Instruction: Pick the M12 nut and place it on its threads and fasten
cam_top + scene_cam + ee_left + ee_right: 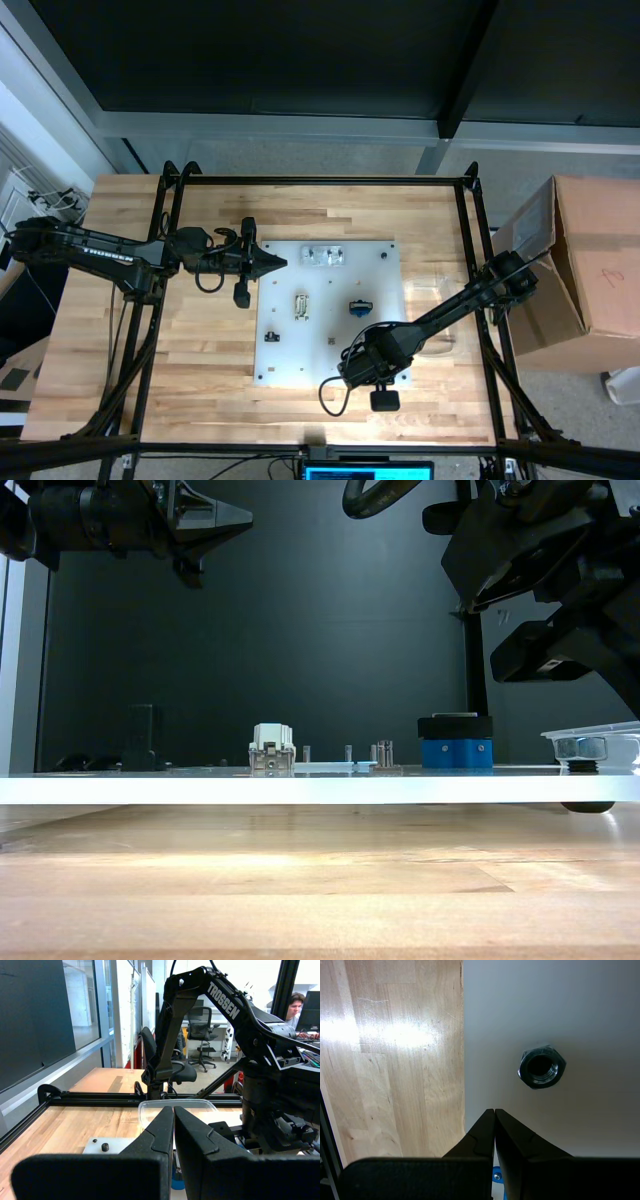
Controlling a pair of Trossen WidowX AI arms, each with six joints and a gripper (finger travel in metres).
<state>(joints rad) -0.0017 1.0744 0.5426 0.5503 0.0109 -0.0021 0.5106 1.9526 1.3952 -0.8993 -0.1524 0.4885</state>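
The silver M12 nut [542, 1067] lies free of both grippers on the white board [580, 1015]. In the low view the nut [580, 748] sits on top of its black stud [583, 767], with ribs showing beneath it. My right gripper [494, 1110] is shut with nothing between its fingers. It hovers above the board beside the nut, over the board's near right corner [378, 372]. Over the board's far left edge my left gripper [278, 263] hangs high, shut and holding nothing; the left wrist view shows its fingers [165, 1125] pressed together.
A clear tray [440, 295] lies right of the board, behind the stud in the low view. A blue block with a black cap [455, 742], a white connector [272, 750] and small posts stand mid-board. A cardboard box [575, 260] sits at the far right.
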